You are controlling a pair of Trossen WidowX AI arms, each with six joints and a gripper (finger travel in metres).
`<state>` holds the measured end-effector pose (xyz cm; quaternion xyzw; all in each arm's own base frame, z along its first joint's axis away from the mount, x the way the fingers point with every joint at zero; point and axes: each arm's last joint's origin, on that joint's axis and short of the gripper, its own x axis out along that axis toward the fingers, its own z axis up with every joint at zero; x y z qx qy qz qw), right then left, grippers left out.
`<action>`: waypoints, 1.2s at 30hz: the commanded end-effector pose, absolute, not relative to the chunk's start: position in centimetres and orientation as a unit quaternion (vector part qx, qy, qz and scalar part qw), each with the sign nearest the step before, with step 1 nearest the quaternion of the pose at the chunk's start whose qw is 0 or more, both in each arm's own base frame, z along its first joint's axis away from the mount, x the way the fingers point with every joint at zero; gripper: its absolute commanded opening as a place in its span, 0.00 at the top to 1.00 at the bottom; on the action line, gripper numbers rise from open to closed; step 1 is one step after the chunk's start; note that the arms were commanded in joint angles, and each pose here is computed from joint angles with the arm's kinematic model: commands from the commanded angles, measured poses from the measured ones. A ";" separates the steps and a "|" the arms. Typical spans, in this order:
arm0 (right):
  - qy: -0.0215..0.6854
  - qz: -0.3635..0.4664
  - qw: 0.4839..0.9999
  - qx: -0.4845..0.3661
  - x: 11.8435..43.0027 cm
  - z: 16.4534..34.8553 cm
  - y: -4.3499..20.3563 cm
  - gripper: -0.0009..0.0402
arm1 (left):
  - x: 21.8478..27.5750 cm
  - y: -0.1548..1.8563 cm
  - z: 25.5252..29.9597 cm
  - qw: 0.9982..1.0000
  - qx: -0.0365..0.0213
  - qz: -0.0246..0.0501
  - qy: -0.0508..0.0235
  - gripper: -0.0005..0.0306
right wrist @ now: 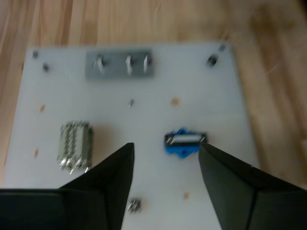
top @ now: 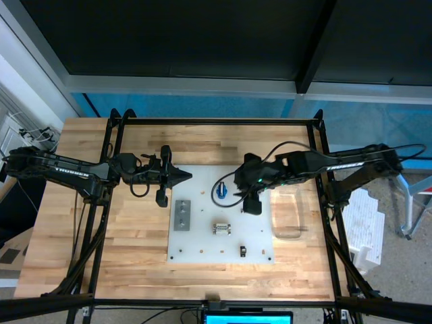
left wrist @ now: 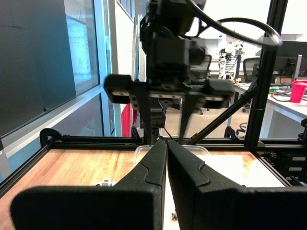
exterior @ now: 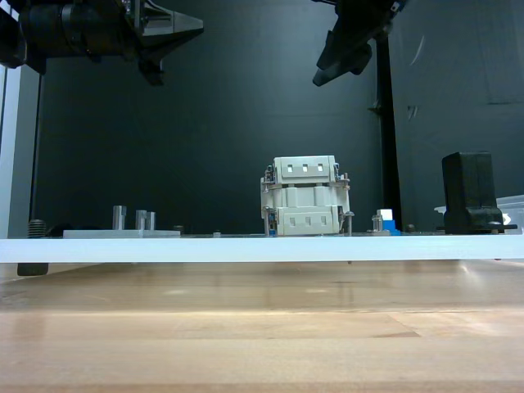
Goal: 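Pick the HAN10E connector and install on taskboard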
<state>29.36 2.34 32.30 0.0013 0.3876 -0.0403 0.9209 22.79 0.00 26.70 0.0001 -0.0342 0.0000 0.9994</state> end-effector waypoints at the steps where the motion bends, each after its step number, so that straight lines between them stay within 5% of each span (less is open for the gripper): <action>1: 0.341 -0.044 0.939 0.003 28.5 31.9 1.5 0.64 | 22.79 0.00 26.71 0.999 0.000 0.000 -0.034 0.98; 14: 0.150 -0.040 0.988 0.016 26.5 30.7 -0.1 0.98 | 22.79 0.00 26.71 0.999 0.000 0.000 -0.035 0.98; 25: 0.028 -0.012 0.999 0.033 25.9 29.6 -0.4 0.98 | 22.79 0.00 26.71 0.999 0.000 0.000 -0.034 0.98; 36: -0.007 -0.023 0.999 0.039 25.5 28.8 -0.5 0.98 | 22.79 0.00 26.71 0.999 0.000 0.000 -0.034 0.98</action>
